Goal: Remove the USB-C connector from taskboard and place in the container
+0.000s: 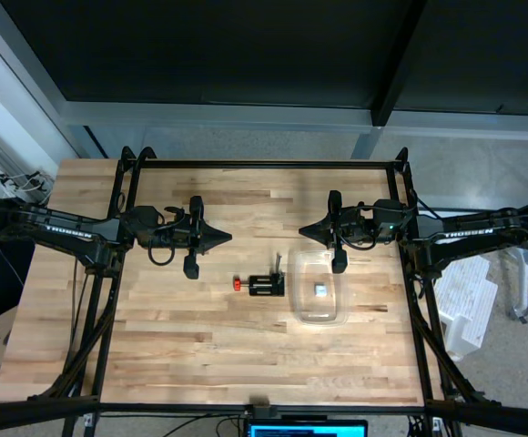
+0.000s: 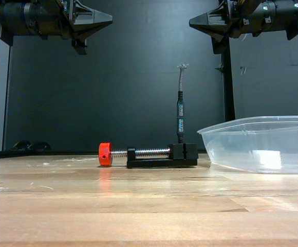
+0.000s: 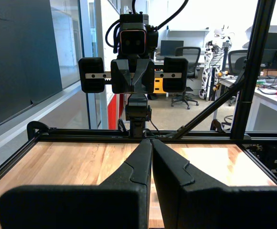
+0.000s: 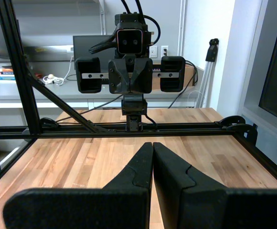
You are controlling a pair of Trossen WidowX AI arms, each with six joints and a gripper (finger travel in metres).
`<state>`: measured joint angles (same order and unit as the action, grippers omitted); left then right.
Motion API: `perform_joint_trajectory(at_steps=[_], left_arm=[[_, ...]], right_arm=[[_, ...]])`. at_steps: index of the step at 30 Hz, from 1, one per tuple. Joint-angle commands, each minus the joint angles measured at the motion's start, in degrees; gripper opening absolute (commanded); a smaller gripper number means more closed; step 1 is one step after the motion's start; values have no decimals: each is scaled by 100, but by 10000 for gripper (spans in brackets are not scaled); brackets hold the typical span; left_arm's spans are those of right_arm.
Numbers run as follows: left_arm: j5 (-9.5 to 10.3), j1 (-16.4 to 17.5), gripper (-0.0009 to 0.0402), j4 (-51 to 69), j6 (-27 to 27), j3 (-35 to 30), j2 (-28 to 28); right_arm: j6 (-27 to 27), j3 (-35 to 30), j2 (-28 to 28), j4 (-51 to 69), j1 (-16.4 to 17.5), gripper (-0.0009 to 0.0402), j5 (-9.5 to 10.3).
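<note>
You are at the very first step, the approach, and nothing is in hand. Your left gripper [image 1: 226, 238] hangs high over the table [image 1: 155, 355] with its fingers pressed together on nothing. Your right gripper [image 1: 303, 230] mirrors it, fingers likewise closed and empty. The two point at each other with their tips well apart.

The taskboard [image 1: 262, 284] sits on the wood below the gap between them, a little toward the table's near edge from both tips. Its red knob [image 1: 238, 283] is turned to the left gripper's side. The USB-C connector [image 2: 180, 105] stands upright out of the taskboard's end away from the knob. That puts it below and slightly ahead of the right gripper's tips, and farther from the left's. The container [image 1: 328, 311] lies just beside that same end, almost directly under the right gripper, with a small white square bit [image 1: 319, 289] on its floor.

I judge the right gripper the better placed. For the next move, part its fingers, tip the wrist down and descend until the fingers straddle the thin stem. Then close and draw straight up along the stem. A sideways pull could drag the light fixture along. I cannot tell how tightly the connector is seated. After that, only a short carry to the container remains.
</note>
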<state>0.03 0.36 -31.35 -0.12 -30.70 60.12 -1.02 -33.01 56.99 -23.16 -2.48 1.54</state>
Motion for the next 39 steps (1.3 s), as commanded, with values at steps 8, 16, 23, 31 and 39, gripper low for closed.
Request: perform_joint_trajectory(at_steps=[8, 16, 23, 31, 39], left_arm=[[0, 0, 0, -2, 0, 0, 0], [0, 2, 0, -2, 0, 0, 0], [0, 2, 0, -2, 0, 0, 0], [0, 0, 0, -2, 0, 0, 0], [0, 0, 0, -2, 0, 0, 0]], right_arm=[[-2, -2, 0, -4, 0, 0, 2], [-24, -2, 0, 17, 0, 0, -24], [-153, -411, 0, 1128, 15, 0, -22], [-151, -1338, 256, 3410, 184, 0, -50], [-149, -2240, 942, 5077, 463, 0, -212]])
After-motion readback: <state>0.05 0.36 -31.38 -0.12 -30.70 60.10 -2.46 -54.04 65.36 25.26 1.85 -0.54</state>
